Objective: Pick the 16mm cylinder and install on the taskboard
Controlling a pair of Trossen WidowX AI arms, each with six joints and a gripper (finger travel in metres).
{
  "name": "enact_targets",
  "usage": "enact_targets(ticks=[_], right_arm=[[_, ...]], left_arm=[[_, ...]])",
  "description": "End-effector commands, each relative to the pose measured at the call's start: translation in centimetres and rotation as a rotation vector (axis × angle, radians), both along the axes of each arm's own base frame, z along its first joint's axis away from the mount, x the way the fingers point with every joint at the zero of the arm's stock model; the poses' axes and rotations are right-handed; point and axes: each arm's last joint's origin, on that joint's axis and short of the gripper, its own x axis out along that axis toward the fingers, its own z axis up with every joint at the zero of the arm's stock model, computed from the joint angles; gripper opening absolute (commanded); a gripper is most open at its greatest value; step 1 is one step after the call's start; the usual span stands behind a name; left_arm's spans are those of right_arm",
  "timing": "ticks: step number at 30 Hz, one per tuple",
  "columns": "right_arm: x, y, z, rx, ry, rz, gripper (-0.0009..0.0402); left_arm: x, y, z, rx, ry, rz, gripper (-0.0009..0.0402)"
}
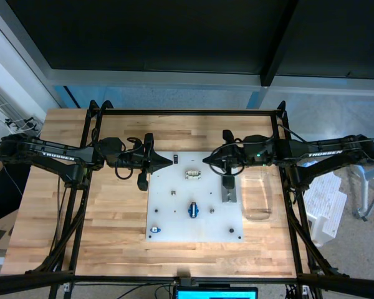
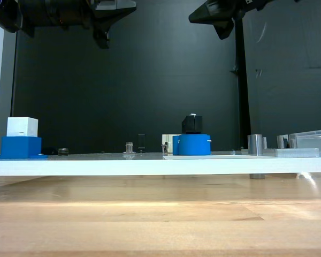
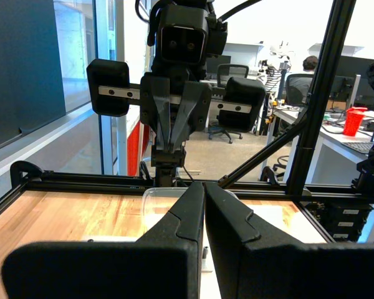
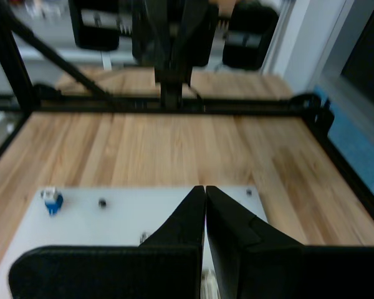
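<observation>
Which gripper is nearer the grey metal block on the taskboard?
Right. The right gripper hangs above, just beyond the grey metal block; the left gripper is over the taskboard's left edge, across the board from it.

The low view's top edge cuts off the left gripper [image 2: 103, 38] and the right gripper [image 2: 223, 31] above the taskboard [image 2: 150, 166], and the blurred right wrist view leaves its small parts unclear.
</observation>
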Motion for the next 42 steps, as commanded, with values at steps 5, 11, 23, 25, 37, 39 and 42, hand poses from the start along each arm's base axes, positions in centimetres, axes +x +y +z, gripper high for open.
enact_targets(ticks=[5, 11, 23, 25, 37, 39, 42], right_arm=[[-1.7, 0.0, -1.0, 0.02, -0.179, 0.023, 0.0], [-2.5, 0.0, -1.6, 0.023, -0.242, 0.025, 0.0], [-2.6, 0.1, -2.7, 0.051, -0.317, 0.063, 0.0], [-2.7, 0.1, -3.0, 0.056, -0.312, 0.062, 0.0], [-2.7, 0.0, -2.9, 0.057, -0.328, 0.058, 0.0], [-2.7, -0.1, -2.9, 0.057, -0.327, 0.056, 0.0], [-2.7, -0.1, -2.9, 0.061, -0.327, 0.047, 0.0]], left_arm=[[0.0, 0.0, 0.0, 0.0, 0.0, 0.0, 0.0], [0.0, 0.0, 0.0, 0.0, 0.0, 0.0, 0.0], [0.0, 0.0, 0.0, 0.0, 0.0, 0.0, 0.0], [0.0, 0.0, 0.0, 0.0, 0.0, 0.0, 0.0], [0.0, 0.0, 0.0, 0.0, 0.0, 0.0, 0.0], [0.0, 0.0, 0.0, 0.0, 0.0, 0.0, 0.0], [0.0, 0.0, 0.0, 0.0, 0.0, 0.0, 0.0]])
